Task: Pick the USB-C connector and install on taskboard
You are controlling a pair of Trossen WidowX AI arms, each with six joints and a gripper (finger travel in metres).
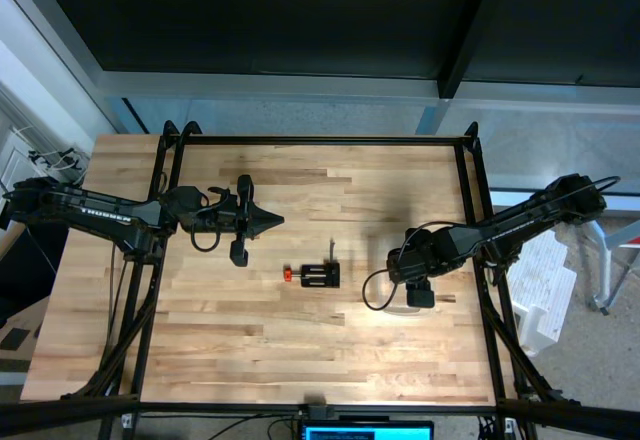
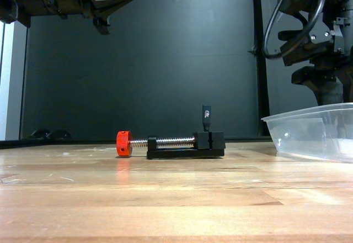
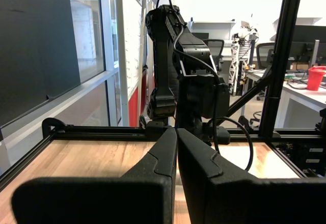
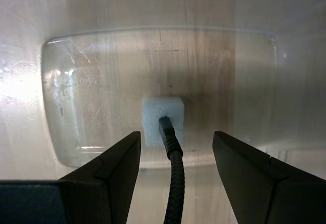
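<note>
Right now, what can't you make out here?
- USB-C connector: its cable is cut off by the right wrist view's edge; the right arm covers it in the high view.
- Right gripper, open astride the connector in the clear tray: tips hidden in the low view behind the tray wall.
- Taskboard: fine details too small in the high view.
- Left gripper, shut, raised at left: hides the table below in its wrist view.

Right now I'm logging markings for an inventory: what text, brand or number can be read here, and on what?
"TROSSEN": white letters on the left arm, whose left gripper hangs shut above the table.
White mark on the pin of the taskboard: too small to read.
Right gripper, open over the USB-C connector in the clear tray: no text.
</note>
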